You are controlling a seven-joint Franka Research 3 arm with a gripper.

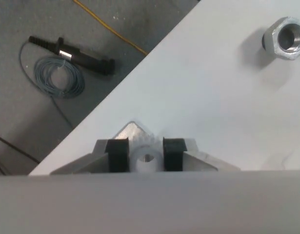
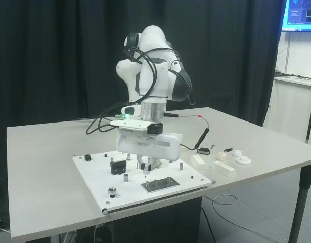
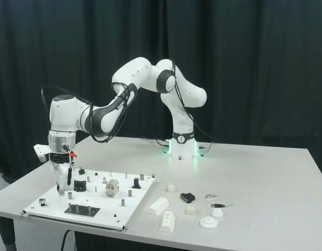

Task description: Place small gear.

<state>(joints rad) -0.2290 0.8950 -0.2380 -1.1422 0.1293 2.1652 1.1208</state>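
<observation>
White board (image 1: 203, 97) fills the wrist view; the gripper (image 1: 146, 155) is clenched on one small gear (image 1: 146, 159), bore axis pointing down, with one nut (image 1: 285, 38) well apart. First room view: the gripper (image 2: 146, 163) hangs over the board (image 2: 94, 174). Second room view: two white gears (image 3: 208, 223) lie on the grey table (image 3: 265, 178).

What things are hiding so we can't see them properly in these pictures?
- Small gear, wrist view: only a white piece shows between the tool's black fingers; the camera housing covers the rest.
- Small gear, both room views: too small to find at the tool.
- Where the gear belongs on the white board: the pegs are too tiny to tell apart.
</observation>
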